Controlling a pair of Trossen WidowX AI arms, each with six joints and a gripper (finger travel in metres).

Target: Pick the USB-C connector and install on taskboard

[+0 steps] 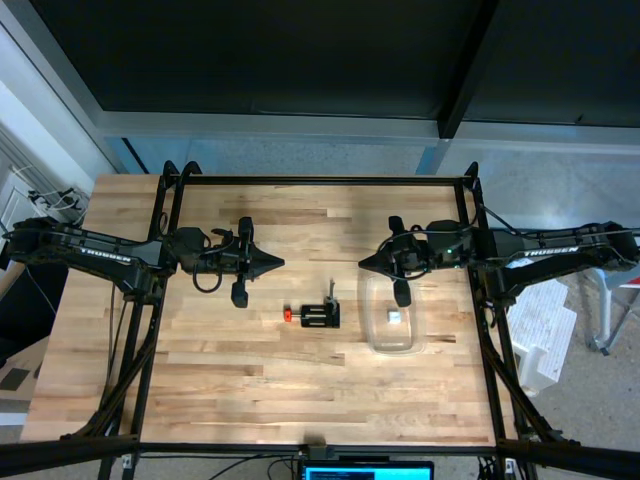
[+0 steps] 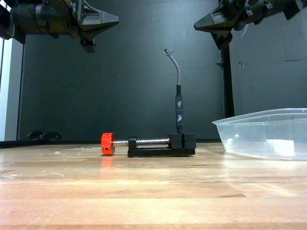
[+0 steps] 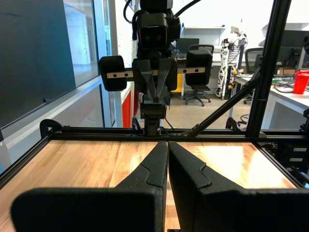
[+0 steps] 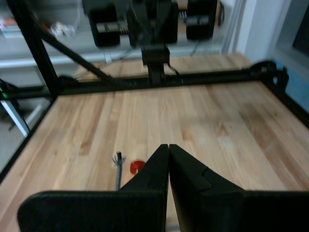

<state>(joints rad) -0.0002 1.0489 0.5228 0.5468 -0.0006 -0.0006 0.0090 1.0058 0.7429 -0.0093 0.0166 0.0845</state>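
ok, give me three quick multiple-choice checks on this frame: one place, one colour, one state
1. Where is the tray relative to the taskboard?
A. on the left arm's side
B. on the right arm's side
C. stacked on it

2. Colour of the knob?
A. blue
B. green
C. red-orange

3. State of the left gripper and right gripper?
A. both shut
B. both open
C. left open, right shut

Answers:
1 B: the high view shows the tray beside the taskboard, toward the right arm.
2 C: the low view shows it red-orange.
3 A: both hang above the table, left gripper left of the taskboard, right gripper by the tray's far end. Each wrist view shows the fingers pressed together.
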